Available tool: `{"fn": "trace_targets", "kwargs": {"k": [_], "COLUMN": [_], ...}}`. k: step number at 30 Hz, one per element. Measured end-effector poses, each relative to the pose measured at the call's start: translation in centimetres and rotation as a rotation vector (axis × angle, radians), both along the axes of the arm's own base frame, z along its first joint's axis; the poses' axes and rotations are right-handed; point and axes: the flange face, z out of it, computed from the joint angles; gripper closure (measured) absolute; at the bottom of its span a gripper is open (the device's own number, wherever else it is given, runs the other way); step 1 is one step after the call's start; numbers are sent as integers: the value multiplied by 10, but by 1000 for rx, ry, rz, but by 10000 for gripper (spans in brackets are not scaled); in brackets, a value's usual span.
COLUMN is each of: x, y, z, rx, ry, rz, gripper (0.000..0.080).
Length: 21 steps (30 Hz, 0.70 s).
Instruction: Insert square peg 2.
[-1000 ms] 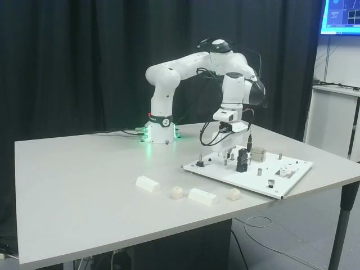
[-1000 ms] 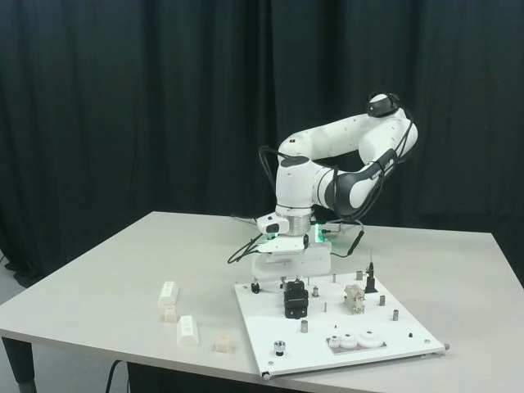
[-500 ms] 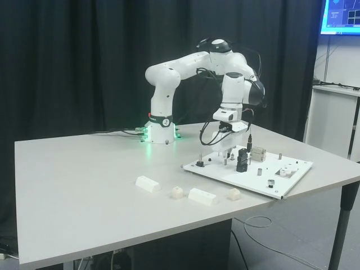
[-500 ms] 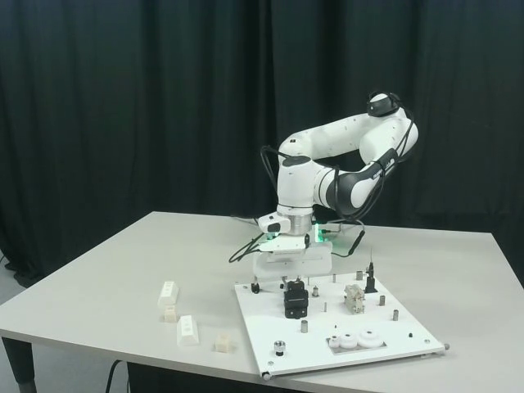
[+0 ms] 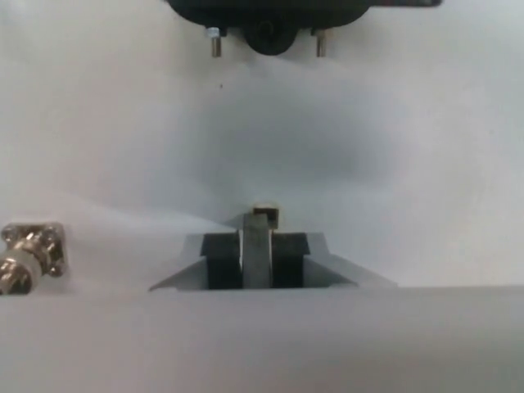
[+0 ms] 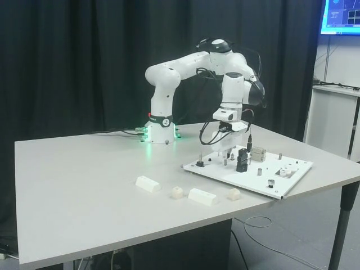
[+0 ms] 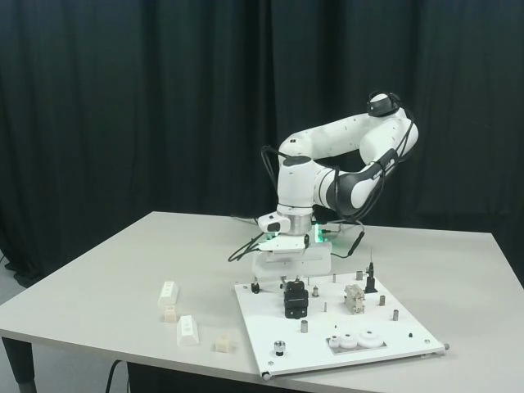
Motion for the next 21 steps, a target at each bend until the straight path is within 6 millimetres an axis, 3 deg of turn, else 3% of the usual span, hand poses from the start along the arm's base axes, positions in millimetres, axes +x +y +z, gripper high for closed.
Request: {"fn": "trace_targets", "kwargs": {"k": [21], "x": [-1], "y": [-1], "z": [-1], "rx": [-1], "ry": [-17], "rz": [-7], "gripper": [725]}}
